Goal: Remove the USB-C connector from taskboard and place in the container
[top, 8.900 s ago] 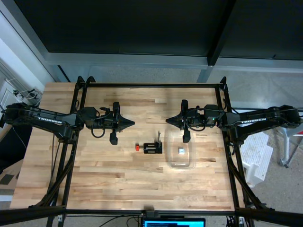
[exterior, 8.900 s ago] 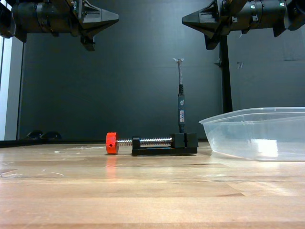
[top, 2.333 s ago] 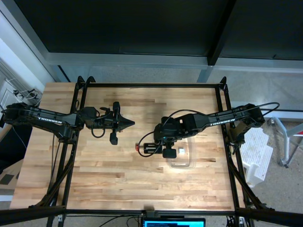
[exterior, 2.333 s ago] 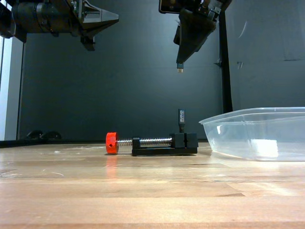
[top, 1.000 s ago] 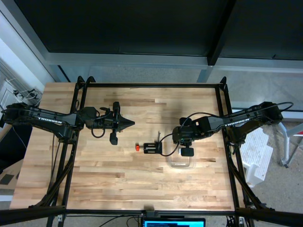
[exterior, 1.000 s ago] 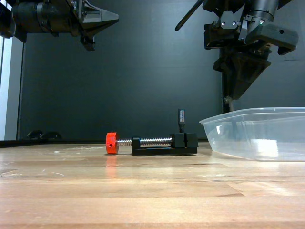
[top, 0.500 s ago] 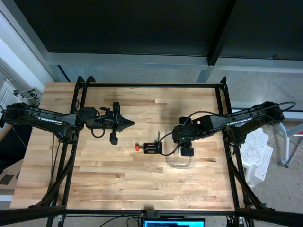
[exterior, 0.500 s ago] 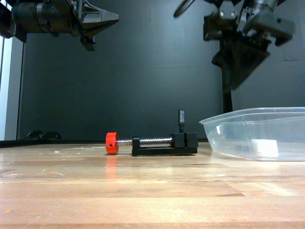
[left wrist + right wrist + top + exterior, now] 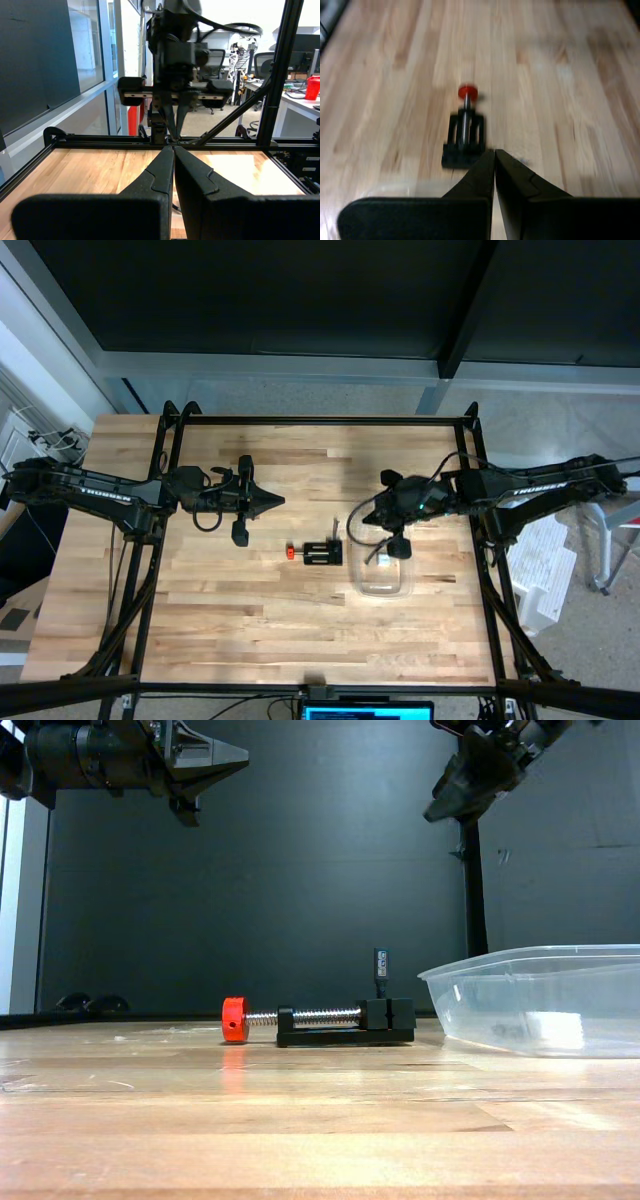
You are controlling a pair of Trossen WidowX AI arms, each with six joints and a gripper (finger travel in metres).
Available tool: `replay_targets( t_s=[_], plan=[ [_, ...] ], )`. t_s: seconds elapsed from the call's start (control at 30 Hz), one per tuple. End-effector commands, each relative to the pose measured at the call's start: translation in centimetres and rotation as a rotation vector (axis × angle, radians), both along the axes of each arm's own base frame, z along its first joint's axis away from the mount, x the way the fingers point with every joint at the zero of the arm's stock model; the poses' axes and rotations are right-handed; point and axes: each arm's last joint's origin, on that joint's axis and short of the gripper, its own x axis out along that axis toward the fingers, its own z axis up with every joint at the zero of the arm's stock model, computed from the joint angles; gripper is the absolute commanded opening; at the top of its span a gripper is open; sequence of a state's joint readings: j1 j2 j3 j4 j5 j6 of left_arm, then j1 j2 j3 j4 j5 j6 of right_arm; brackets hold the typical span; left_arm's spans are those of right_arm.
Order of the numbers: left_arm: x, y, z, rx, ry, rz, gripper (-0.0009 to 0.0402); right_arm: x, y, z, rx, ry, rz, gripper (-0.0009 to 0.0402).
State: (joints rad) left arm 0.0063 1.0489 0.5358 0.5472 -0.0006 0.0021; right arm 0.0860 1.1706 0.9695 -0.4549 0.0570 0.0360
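USB-C connector [image 9: 374,552] lay in the container [image 9: 385,590], both arms aloft.
The right gripper [image 9: 494,154], pinched closed and empty, hung over the one container's 11 o'clock corner, 3 o'clock of the single taskboard [image 9: 322,553]; the left gripper [image 9: 173,148], also closed, hovered at its 10 o'clock.

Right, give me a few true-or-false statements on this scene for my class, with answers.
1. The left pincer is shut and hangs high above the table. True.
2. The taskboard lies inside the container. False: it sits on the table beside it, apart.
3. The taskboard's red knob points away from the container. True.
4. The right pincer grips the taskboard. False: it is shut, high in the air.
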Motion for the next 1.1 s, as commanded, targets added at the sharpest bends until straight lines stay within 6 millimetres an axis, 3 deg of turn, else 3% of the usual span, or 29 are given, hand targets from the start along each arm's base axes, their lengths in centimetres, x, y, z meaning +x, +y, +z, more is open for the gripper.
replay_targets(
  t_s=[0.03,0.37,1.1],
  plan=[
    [0.0,0.0,0.0,0.0,0.0,0.0,0.0,-0.2,-0.9,0.0,0.045,-0.12,0.012,0.0],
    [0.0,0.0,0.0,0.0,0.0,0.0,0.0,-0.6,-2.4,-0.5,0.041,-0.427,-0.035,0.0],
    [0.0,0.0,0.0,0.0,0.0,0.0,0.0,-1.6,-2.4,-1.9,0.009,-0.665,-0.008,0.0]
  ],
)
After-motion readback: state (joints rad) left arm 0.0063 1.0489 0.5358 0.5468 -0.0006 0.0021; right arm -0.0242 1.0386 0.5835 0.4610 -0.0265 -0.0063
